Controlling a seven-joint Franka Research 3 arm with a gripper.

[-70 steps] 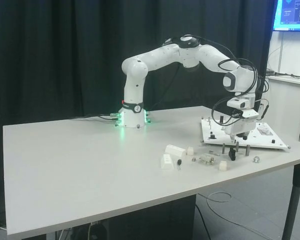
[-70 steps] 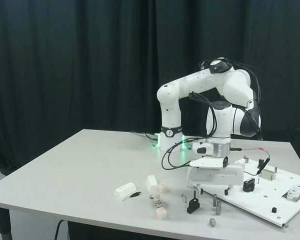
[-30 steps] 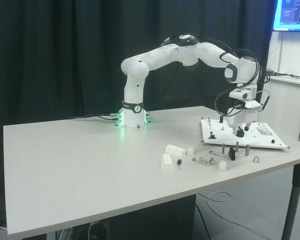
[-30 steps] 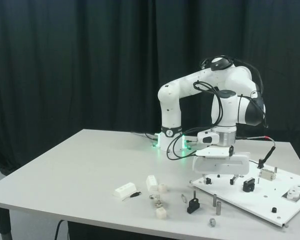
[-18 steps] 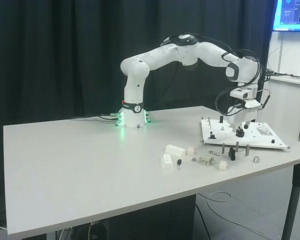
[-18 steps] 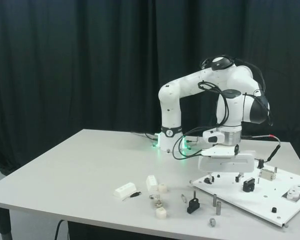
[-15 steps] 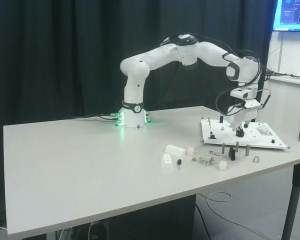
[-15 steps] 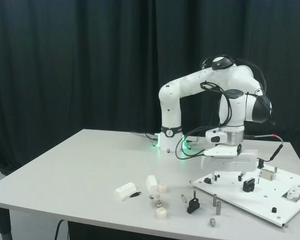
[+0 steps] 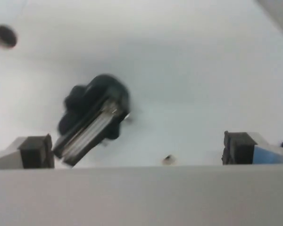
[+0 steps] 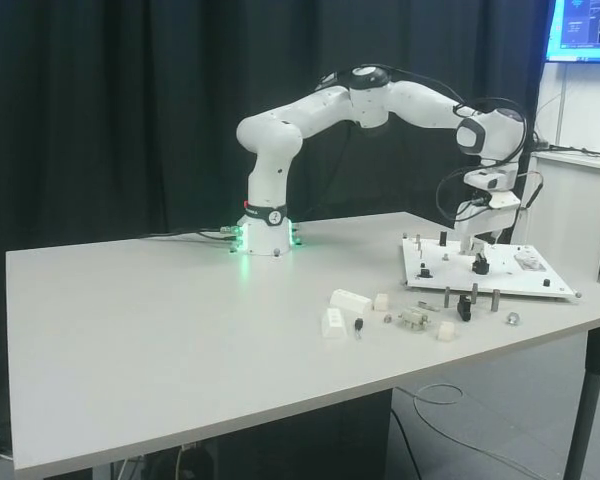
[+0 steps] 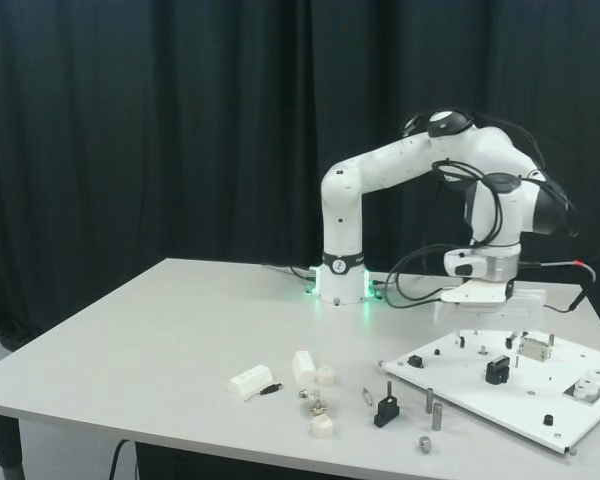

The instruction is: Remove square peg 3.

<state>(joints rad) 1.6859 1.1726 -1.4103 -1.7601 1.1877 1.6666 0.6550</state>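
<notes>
Jaws (image 9: 134, 150) wide, empty; now shifted from surface (image 10: 160, 300) edge over board (image 11: 540, 390), above black peg (image 9: 92, 117); grasp pending.

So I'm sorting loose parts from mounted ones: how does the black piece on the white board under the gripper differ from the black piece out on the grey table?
The black piece on the board sits on the white board, squat and low. The black piece on the table stands off the board on the grey table, with a thin post rising from its base. The gripper hangs above the board piece, well away from the table piece. Both are small and black.
</notes>
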